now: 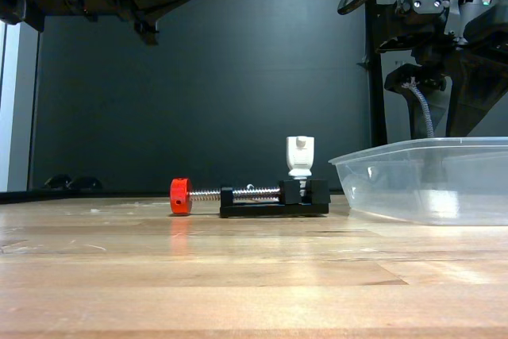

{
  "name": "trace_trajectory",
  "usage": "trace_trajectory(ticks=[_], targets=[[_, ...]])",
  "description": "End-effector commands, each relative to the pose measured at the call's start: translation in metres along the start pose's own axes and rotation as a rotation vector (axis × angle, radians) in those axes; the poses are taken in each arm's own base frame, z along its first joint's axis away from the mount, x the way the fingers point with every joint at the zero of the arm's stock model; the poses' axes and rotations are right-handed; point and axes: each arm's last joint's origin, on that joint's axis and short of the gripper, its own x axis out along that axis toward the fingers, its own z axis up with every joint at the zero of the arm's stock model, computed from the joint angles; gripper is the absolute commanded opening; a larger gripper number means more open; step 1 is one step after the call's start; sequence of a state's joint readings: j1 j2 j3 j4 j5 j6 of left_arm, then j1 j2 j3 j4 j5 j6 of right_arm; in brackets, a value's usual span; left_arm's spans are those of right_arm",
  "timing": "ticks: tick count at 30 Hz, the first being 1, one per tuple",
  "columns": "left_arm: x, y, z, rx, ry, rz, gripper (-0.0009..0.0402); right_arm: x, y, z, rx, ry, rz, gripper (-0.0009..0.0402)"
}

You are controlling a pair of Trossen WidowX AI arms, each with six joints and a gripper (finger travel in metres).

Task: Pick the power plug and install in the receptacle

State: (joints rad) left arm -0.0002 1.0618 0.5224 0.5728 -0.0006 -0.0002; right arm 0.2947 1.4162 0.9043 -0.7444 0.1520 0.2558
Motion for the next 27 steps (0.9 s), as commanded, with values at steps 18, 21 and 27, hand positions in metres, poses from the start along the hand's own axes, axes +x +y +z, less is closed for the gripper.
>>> trace_trajectory(ticks=[18, 21, 27], targets=[[0.000, 0.000, 0.000, 0.000, -0.001, 0.000, 0.0000, 0.021, 0.004, -0.004, -0.006, 0.005, -0.004, 0.0263], [0.000, 0.000, 0.000, 0.000, 0.001, 0.000, 0.0000, 0.022, 0.004, -0.003, -0.005, -0.003, -0.002, 0.0263], [0.000, 0.000, 0.000, 0.000, 0.000, 0.000, 0.0000, 0.022, 0.004, -0.003, -0.004, -0.007, -0.001, 0.0263]])
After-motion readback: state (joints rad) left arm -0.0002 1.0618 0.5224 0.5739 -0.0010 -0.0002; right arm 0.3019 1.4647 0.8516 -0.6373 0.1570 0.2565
